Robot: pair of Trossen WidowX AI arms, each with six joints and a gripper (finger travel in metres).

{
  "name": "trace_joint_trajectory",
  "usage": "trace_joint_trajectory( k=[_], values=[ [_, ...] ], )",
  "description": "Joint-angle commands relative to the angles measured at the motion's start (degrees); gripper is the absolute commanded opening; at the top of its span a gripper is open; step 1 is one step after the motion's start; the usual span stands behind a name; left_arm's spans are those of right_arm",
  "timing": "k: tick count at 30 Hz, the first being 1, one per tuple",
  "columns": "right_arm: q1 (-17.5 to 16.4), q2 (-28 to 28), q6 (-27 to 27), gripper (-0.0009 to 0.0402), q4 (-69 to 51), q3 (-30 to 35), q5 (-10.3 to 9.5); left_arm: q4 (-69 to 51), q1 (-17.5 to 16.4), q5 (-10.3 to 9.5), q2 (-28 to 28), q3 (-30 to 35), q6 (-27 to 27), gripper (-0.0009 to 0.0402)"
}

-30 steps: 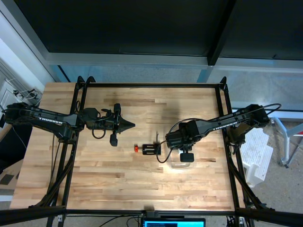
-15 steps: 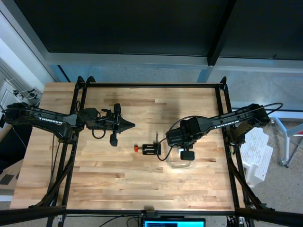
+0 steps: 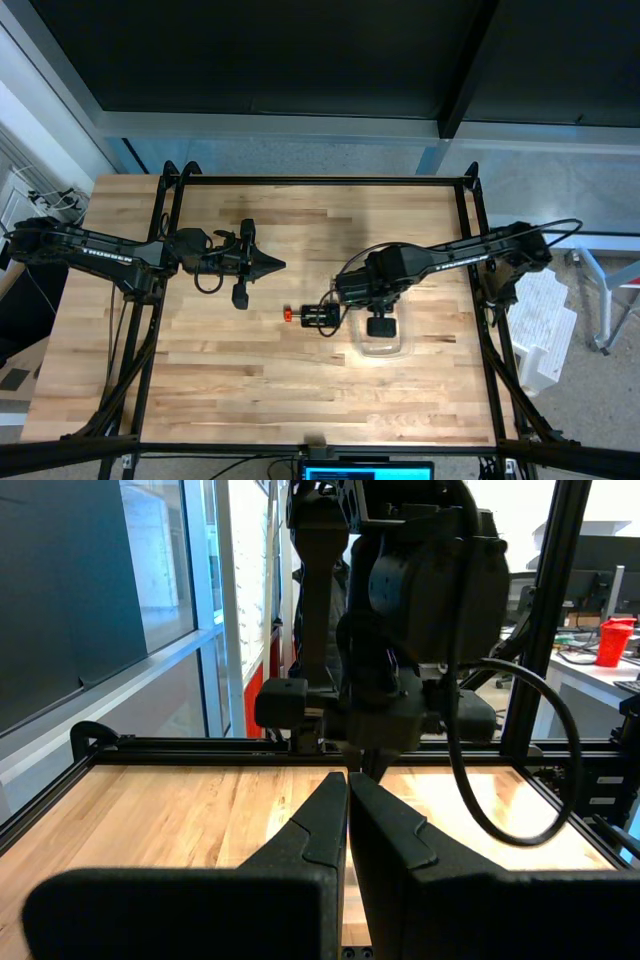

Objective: Pick the USB-C connector and install on taskboard

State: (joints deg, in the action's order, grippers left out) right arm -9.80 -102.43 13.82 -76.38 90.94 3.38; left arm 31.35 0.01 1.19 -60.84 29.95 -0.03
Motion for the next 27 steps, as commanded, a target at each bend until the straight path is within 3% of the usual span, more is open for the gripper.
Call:
trace_joint_trajectory(
  k=[1, 13, 27],
  values=[
    [0.3, -3.1, 0.8, 0.0000, -1.9, 4.3, -0.22, 0.0, 0.0, 0.00, 0.0, 0.0, 0.0, 0.0000],
    [0.5, -13.7, 3.2, 0.0000, -6.9, 18.8, -0.44, 0.0, 0.0, 0.02, 0.0, 0.0, 0.0, 0.0000],
    [1.2, -20.9, 4.8, 0.0000, -8.7, 29.0, -1.14, 0.0, 0.0, 0.00, 0.0, 0.0, 0.0, 0.0000]
  ],
)
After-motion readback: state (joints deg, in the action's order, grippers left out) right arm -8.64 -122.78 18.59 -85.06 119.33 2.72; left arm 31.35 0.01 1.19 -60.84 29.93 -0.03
